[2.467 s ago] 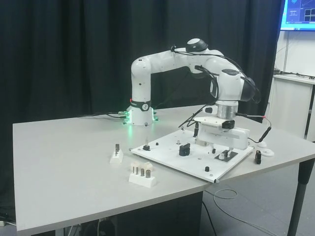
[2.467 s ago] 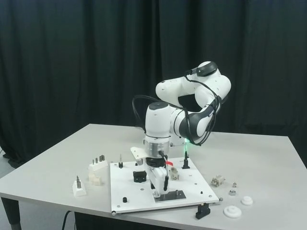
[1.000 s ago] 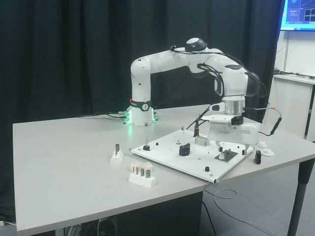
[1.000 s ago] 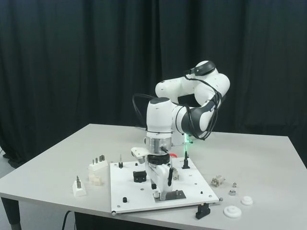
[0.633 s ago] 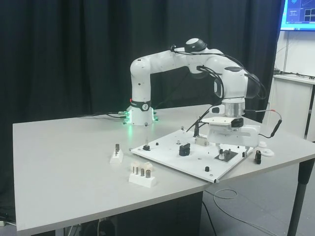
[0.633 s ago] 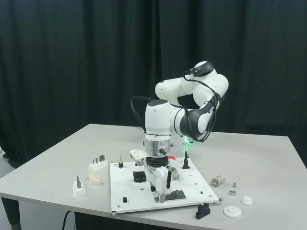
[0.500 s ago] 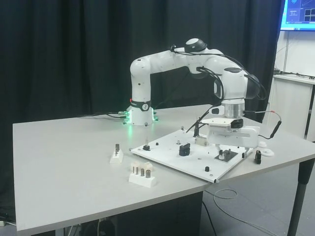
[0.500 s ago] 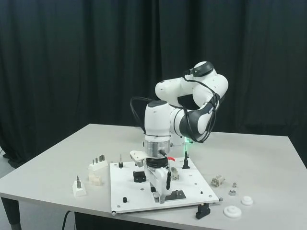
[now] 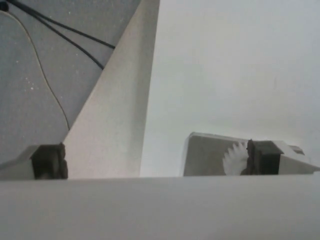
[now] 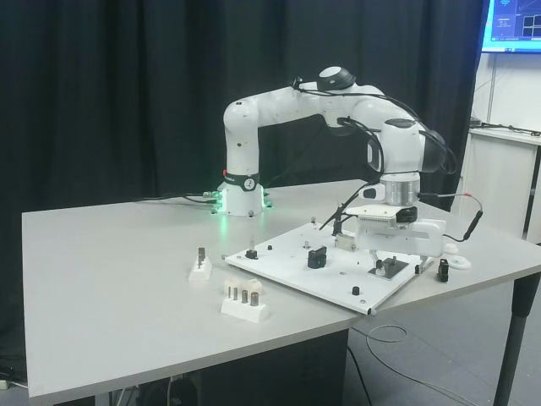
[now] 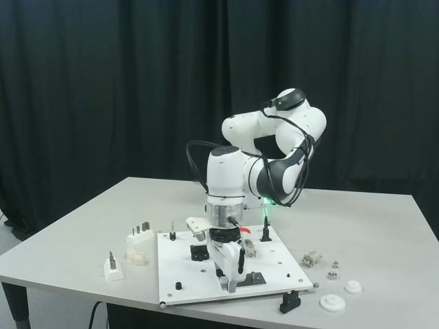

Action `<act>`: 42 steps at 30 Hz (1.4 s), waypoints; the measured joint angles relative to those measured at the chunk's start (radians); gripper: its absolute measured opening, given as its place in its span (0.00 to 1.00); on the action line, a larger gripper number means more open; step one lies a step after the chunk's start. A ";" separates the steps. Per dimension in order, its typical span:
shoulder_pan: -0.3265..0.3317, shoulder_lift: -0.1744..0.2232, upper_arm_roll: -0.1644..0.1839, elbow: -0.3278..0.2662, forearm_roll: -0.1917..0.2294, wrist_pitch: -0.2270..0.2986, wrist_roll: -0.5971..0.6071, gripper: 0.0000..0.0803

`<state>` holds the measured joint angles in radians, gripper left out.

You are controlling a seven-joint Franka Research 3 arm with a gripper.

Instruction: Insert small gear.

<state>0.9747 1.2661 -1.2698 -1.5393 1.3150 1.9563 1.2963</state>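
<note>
My gripper [image 10: 391,257] hangs low over the grey peg plate [image 10: 387,271] at the near right corner of the white board [image 10: 279,267]. In the second room view the gripper [image 11: 232,281] points straight down at that plate [image 11: 251,279]. In the wrist view the gripper [image 9: 155,161] is open, its fingers [image 9: 48,161] far apart. A small white gear [image 9: 234,157] shows beside one finger, over the grey plate [image 9: 207,155]; its far side is hidden behind that finger. I cannot tell whether the gear sits on a peg.
Two white gears [image 11: 353,287] [image 11: 332,302] and a black clip [image 11: 293,300] lie on the table beside the board. White holder blocks [image 10: 245,304] [image 10: 200,267] stand left of it. A black part [image 10: 317,256] sits mid-board. The table edge and floor cables [image 9: 55,31] show in the wrist view.
Since 2.5 s ago the hand has turned about its vertical axis and shifted slightly toward the board's right corner, staying over the grey plate. In the last half second it has barely moved.
</note>
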 joint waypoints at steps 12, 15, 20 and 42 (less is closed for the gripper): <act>0.003 -0.002 -0.010 0.010 0.000 0.001 0.000 1.00; 0.005 -0.006 -0.020 0.010 -0.001 -0.003 0.000 1.00; 0.011 -0.006 -0.047 0.010 -0.003 -0.034 0.000 1.00; 0.020 -0.007 -0.128 0.009 -0.033 -0.151 -0.001 1.00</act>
